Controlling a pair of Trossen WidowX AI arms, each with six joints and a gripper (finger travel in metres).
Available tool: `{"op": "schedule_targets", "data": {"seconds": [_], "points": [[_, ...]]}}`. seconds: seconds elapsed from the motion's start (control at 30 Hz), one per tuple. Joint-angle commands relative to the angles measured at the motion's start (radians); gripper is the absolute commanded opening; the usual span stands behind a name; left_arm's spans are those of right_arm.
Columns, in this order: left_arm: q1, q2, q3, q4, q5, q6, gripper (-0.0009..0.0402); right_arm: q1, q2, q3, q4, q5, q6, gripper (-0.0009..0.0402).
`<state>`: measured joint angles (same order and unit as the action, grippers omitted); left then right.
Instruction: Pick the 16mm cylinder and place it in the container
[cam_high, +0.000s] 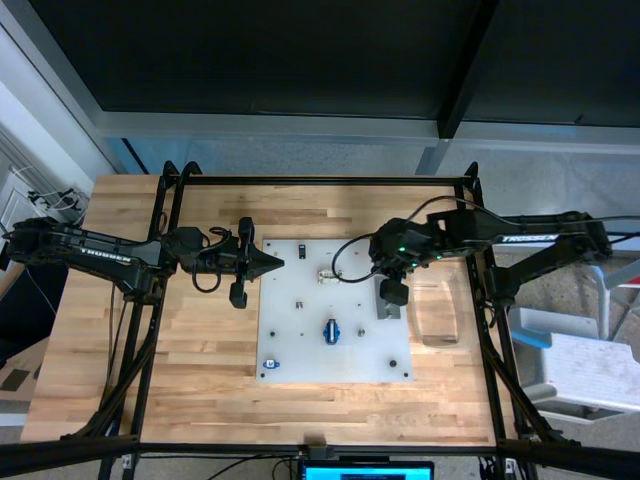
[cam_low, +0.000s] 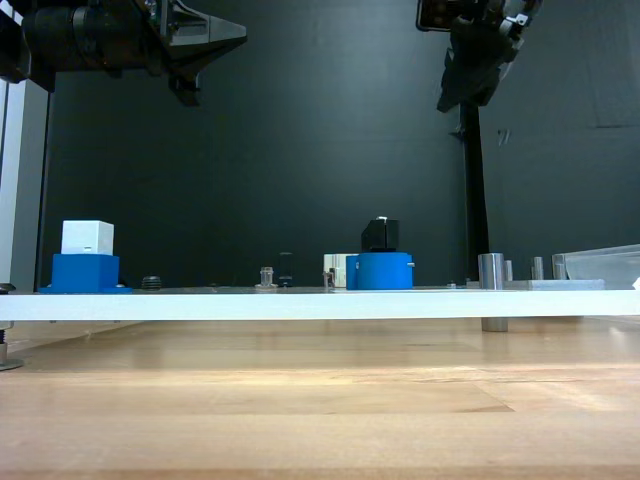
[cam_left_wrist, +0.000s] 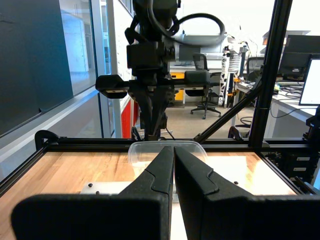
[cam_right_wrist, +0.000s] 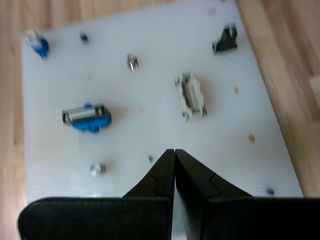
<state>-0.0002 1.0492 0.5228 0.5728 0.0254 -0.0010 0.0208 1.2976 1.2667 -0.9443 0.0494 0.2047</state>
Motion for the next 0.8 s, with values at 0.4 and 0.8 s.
{"op": "schedule_targets", "data": {"seconds": [0.4,0.8], "points": [[0.0,0.0,0.0,0.0,0.0,0.0,0.0,0.055,0.201,0.164,-0.213,-0.051,0.023,0.0],[0.0,0.0,0.0,0.0,0.0,0.0,0.0,0.173,0.267,0.164,-0.219,-0.049,0.023,0.0]]}}
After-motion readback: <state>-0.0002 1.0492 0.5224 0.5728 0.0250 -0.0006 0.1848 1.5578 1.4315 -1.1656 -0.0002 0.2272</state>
